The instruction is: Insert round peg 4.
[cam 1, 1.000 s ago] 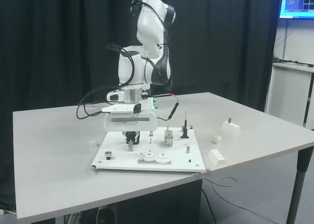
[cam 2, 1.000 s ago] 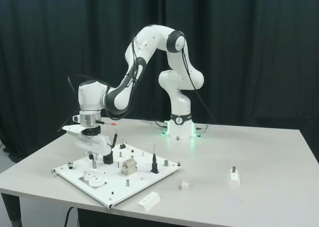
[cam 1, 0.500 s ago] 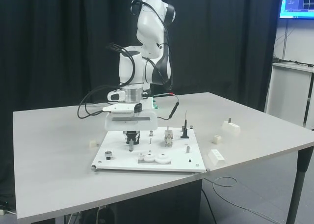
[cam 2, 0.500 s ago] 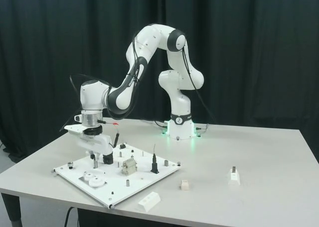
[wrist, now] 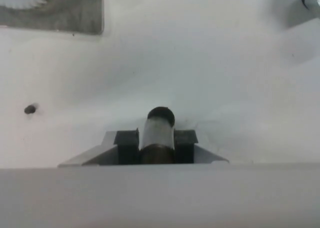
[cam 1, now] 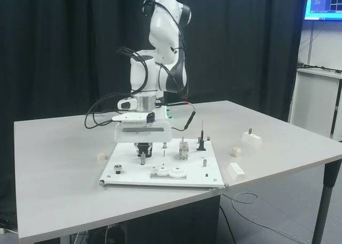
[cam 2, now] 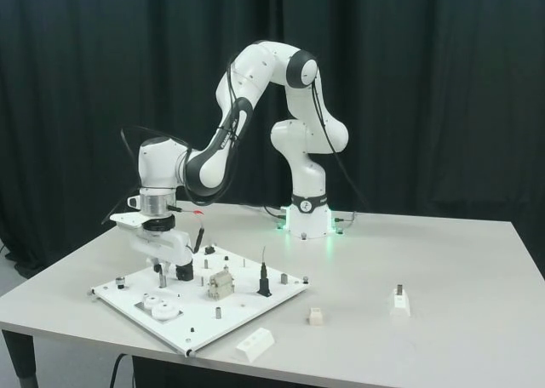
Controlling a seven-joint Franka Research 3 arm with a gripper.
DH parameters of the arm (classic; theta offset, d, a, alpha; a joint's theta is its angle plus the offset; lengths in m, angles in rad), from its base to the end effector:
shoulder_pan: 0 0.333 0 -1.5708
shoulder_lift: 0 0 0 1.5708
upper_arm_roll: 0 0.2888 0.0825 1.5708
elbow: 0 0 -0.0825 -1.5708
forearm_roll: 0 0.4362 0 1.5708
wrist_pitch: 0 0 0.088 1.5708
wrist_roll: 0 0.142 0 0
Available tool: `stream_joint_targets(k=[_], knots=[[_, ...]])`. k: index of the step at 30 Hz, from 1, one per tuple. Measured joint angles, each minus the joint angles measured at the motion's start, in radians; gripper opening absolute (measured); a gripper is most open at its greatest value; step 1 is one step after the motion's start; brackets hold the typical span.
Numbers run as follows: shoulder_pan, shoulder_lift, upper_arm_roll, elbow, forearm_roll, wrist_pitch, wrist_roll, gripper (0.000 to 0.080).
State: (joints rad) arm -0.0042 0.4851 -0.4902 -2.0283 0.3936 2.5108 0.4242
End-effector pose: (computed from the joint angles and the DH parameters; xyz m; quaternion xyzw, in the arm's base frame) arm 0.5517 -0.3062 0.1388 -0.8318 0.5535 -0.0402 0.0096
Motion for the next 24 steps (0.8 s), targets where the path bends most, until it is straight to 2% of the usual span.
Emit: stream_joint_targets(k=[24], knots=[[0.001, -0.001, -0.002, -0.006, 0.003, 0.020, 0.000, 0.0144]])
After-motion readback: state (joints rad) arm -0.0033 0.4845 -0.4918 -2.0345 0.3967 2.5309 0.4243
